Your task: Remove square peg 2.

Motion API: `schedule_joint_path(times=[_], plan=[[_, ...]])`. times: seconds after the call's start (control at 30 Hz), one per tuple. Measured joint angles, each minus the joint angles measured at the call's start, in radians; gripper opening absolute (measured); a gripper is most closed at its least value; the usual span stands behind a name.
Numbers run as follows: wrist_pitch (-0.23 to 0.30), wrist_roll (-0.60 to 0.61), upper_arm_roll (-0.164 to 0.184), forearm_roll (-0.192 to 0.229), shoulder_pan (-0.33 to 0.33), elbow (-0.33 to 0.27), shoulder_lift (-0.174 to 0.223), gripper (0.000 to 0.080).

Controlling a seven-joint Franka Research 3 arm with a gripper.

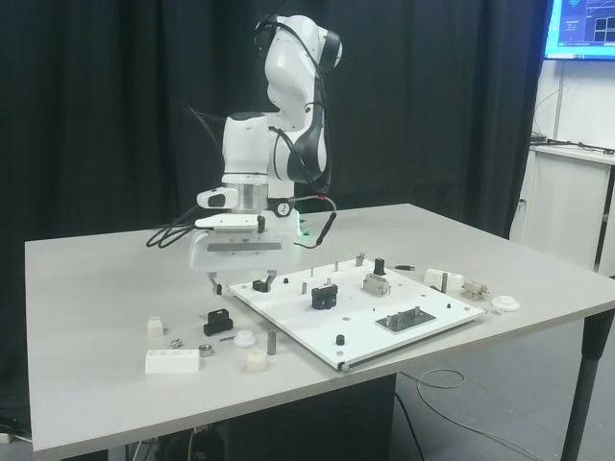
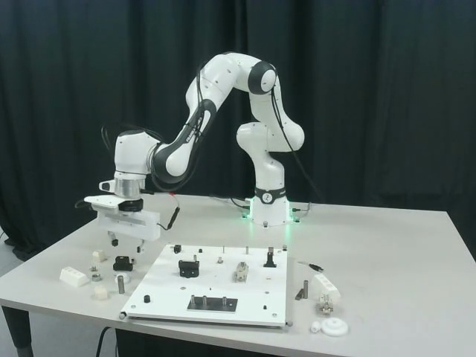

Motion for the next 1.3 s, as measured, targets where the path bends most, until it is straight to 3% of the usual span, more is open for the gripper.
schedule_joint_path(times=[0.7, 1.3], plan=[[-0.024, -0.019, -0.001, 0.000, -0.007, 0.028, 0.001, 0.0800], [-0.139, -0.012, -0.002, 0.000, -0.008, 0.117, 0.001, 0.0800]])
